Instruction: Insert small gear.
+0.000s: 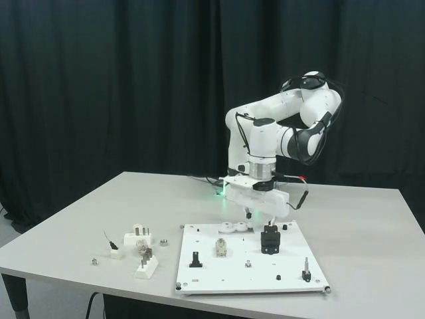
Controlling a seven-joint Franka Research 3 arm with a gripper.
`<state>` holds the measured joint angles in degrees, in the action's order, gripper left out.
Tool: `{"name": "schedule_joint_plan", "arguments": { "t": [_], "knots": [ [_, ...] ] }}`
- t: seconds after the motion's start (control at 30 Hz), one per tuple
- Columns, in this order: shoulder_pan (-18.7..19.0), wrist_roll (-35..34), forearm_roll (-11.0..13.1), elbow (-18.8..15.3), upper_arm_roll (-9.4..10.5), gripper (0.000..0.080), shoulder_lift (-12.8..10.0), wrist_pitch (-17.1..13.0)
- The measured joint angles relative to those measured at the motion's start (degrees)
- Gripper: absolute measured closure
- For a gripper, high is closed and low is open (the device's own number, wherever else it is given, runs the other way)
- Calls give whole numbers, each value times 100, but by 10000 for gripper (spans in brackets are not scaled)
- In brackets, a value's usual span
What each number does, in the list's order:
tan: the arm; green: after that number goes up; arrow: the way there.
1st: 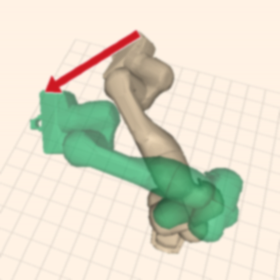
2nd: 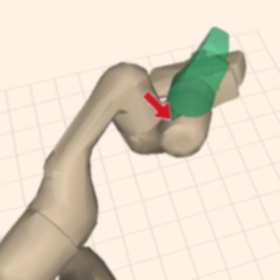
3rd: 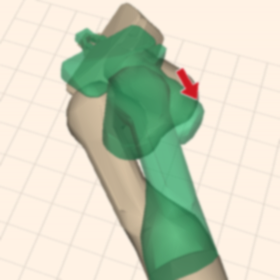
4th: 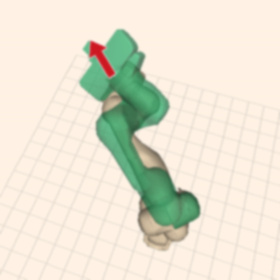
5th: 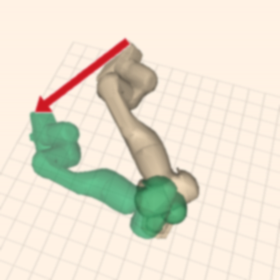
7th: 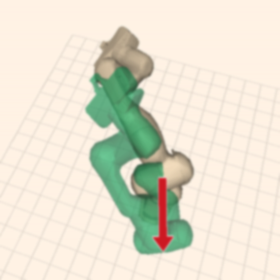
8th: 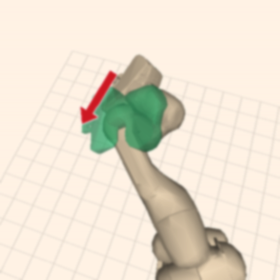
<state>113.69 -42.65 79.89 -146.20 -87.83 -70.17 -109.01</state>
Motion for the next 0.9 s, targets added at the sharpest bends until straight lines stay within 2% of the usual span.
{"name": "schedule_joint_plan", "arguments": {
  "t": [0.2, 0.9],
  "knots": [
    [1, 14, 125, 1, 165, 3, 0, -180],
    [15, 14, 125, -3, 175, 3, 6, -187]
  ]
}}
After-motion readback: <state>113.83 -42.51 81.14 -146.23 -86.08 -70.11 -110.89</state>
